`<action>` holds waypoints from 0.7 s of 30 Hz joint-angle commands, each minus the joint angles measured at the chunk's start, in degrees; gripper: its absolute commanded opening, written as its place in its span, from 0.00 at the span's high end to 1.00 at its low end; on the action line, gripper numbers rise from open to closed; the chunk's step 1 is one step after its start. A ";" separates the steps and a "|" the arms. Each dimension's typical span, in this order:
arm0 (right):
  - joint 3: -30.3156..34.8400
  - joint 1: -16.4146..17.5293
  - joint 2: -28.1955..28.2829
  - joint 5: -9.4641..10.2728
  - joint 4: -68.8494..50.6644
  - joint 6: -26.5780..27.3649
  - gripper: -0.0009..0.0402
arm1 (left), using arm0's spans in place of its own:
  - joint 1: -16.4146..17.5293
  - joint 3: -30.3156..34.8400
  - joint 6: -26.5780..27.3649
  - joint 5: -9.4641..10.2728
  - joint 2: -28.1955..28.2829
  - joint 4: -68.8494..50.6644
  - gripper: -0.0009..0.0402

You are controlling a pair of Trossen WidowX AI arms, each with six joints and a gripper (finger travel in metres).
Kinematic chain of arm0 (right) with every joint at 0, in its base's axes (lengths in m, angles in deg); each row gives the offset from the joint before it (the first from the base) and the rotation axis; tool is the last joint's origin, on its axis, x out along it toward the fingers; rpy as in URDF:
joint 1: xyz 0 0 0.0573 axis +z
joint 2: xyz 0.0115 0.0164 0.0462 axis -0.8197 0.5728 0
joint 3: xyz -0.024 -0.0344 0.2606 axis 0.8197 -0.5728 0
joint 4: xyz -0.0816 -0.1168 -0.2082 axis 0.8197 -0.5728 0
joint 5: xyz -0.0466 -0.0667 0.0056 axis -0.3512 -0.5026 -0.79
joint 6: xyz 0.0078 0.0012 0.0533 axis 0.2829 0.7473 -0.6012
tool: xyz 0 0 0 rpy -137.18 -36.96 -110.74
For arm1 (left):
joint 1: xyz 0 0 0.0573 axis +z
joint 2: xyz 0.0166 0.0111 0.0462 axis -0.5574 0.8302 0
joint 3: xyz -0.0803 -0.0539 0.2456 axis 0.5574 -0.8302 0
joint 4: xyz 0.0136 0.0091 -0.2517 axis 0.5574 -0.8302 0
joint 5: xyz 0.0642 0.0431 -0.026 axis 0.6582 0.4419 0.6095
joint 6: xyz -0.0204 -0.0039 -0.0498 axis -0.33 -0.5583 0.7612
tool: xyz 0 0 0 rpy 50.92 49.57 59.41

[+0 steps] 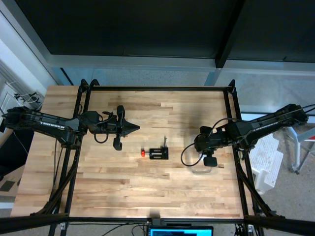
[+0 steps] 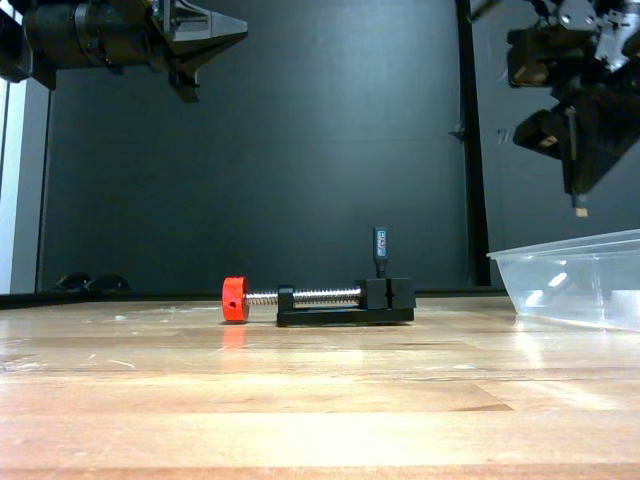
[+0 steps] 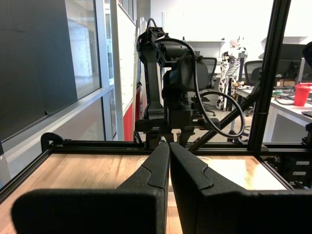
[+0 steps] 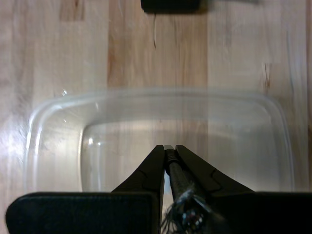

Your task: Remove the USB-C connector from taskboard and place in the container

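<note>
My right gripper (image 4: 168, 147) is shut on the USB-C connector (image 4: 173, 171), a thin dark stick with a pale tip and frayed wire ends behind the fingers. It hangs directly above the clear container (image 4: 156, 93), pointing down into it. In the low view the gripper (image 2: 578, 195) hovers above the container (image 2: 575, 275) without touching it. The black taskboard (image 1: 158, 153) with its red knob (image 2: 234, 299) lies mid-table, left of the container (image 1: 199, 171). My left gripper (image 1: 132, 128) is shut and empty, raised high to the left of the taskboard.
A short dark upright post (image 2: 380, 250) stands on the taskboard's right block. The black frame rails (image 1: 157, 89) run around the table. A loop of cable (image 1: 186, 155) hangs from the right arm beside the container.
</note>
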 commanded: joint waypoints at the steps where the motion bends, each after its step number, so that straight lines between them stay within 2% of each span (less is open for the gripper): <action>1: -1.99 0.02 -1.64 -1.79 0.04 -0.85 0.97 | 0.00 0.02 0.00 -0.02 0.02 0.02 0.98; 11: -4.52 0.00 -3.48 -1.84 0.04 -1.79 0.82 | 0.00 0.02 0.00 -0.02 0.00 0.02 0.98; 15: -4.57 0.02 -3.48 -3.21 0.07 -1.79 0.76 | 0.00 0.02 0.00 -0.02 0.02 0.02 0.98; 21: -4.57 0.07 -3.48 -3.17 0.04 -1.81 0.68 | 0.00 0.02 0.00 -0.02 0.02 0.02 0.98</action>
